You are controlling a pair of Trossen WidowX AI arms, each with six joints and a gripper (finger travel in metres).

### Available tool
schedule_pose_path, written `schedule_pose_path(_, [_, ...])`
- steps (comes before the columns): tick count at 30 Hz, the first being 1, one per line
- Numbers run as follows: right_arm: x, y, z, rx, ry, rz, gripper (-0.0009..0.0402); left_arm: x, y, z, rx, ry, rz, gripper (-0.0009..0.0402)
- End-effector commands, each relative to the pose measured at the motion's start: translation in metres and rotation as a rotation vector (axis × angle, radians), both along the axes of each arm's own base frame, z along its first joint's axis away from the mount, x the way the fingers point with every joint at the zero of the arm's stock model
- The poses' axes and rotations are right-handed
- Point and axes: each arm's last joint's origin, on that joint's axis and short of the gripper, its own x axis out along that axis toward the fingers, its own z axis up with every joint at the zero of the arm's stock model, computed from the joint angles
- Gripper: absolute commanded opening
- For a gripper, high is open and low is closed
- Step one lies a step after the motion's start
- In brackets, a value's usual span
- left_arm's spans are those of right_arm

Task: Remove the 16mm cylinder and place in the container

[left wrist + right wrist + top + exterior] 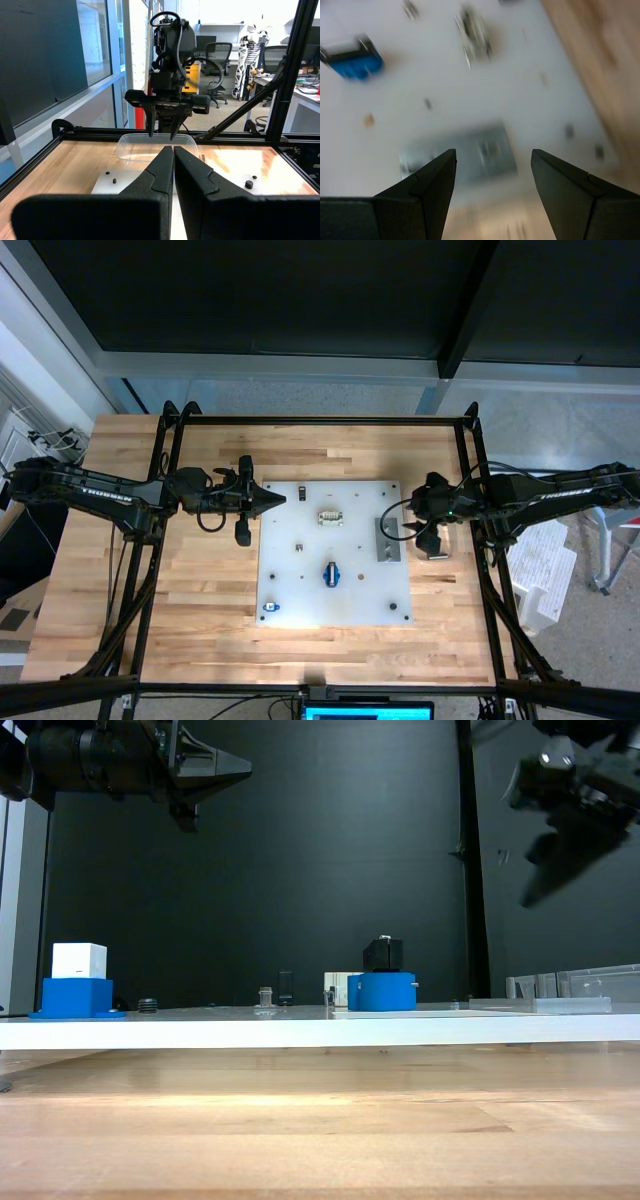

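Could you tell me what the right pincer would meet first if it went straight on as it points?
Probably the grey metal block on the white board: the right pincer, open, frames it from above, though depth is unclear. The left pincer, shut, hovers over the board's left edge.

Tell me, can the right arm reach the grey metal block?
Probably yes. The right end effector hangs open in the air, pointing at the grey metal block, with nothing between them. The left end effector, shut, hovers over the white board's left edge.
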Motion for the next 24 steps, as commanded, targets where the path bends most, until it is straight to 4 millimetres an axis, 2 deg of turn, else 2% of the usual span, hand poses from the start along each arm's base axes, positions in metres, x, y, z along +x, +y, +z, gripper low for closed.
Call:
schedule_pose_path(1, [0.015, 0.002, 0.007, -0.023, -0.121, 0.058, 0.0208, 0.000, 0.000, 0.000, 0.000, 0.000, 0.000, 0.0000])
schedule_pose_path(9, [0.052, 0.006, 0.020, -0.141, -0.392, 0.188, 0.0208, 0.000, 0.000, 0.000, 0.000, 0.000, 0.000, 0.0000])
schedule_pose_path(13, [0.068, 0.009, 0.030, -0.137, -0.571, 0.268, 0.0202, 0.000, 0.000, 0.000, 0.000, 0.000, 0.000, 0.0000])
schedule_pose_path(18, [0.082, 0.007, 0.039, -0.127, -0.748, 0.280, 0.0165, 0.000, 0.000, 0.000, 0.000, 0.000, 0.000, 0.0000])
schedule_pose_path(24, [0.089, -0.009, 0.040, -0.115, -0.805, 0.273, 0.0097, 0.000, 0.000, 0.000, 0.000, 0.000, 0.000, 0.0000])
